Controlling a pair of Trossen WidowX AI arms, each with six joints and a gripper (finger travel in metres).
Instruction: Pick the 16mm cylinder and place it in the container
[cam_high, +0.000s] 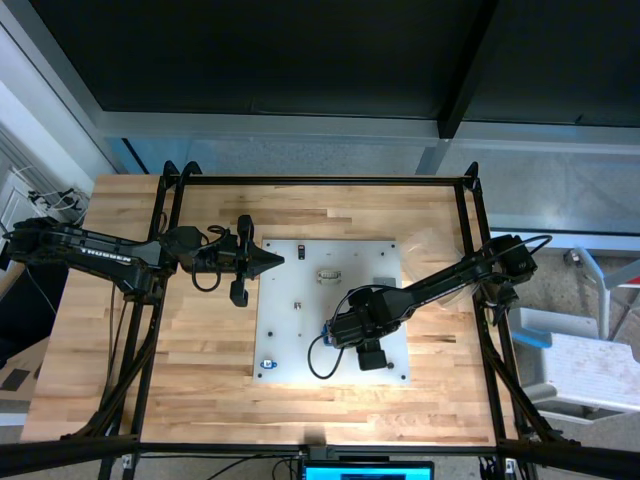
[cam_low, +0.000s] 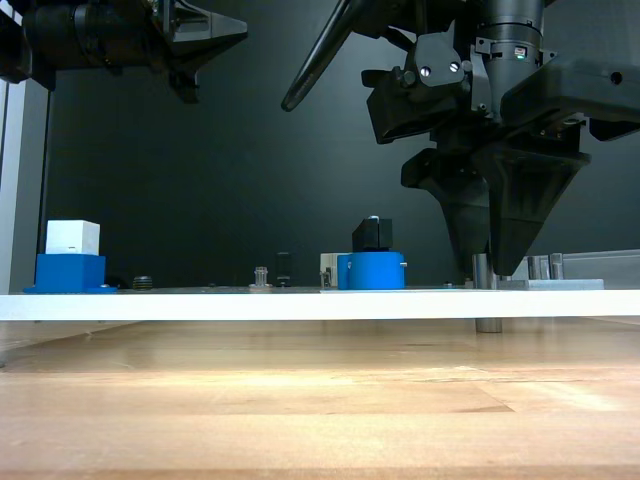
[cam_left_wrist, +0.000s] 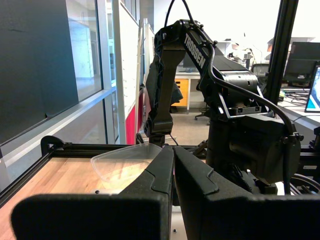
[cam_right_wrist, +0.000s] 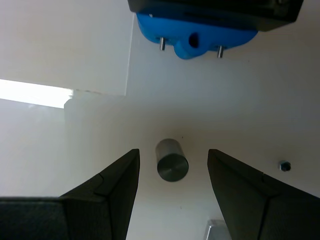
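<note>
One by one, checked items. Found container (cam_high: 425, 245) well apart from right gripper (cam_right_wrist: 172, 150), back toward its arm's base. Noted left gripper (cam_left_wrist: 173, 152) clenched on nothing, parked aloft. Saw right gripper spread, low, astride upright 16mm cylinder (cam_right_wrist: 172, 161), neither finger touching. Judged pre-grasp; needed closing squarely, then lifting.

Too small to make out from above: peg (cam_right_wrist: 172, 161), lost under right claw (cam_high: 372, 355) low over the white board (cam_high: 285, 330). Partly screened by left claw (cam_left_wrist: 173, 150), parked above the desk's (cam_high: 150, 330) left side: clear tub (cam_left_wrist: 122, 162).
</note>
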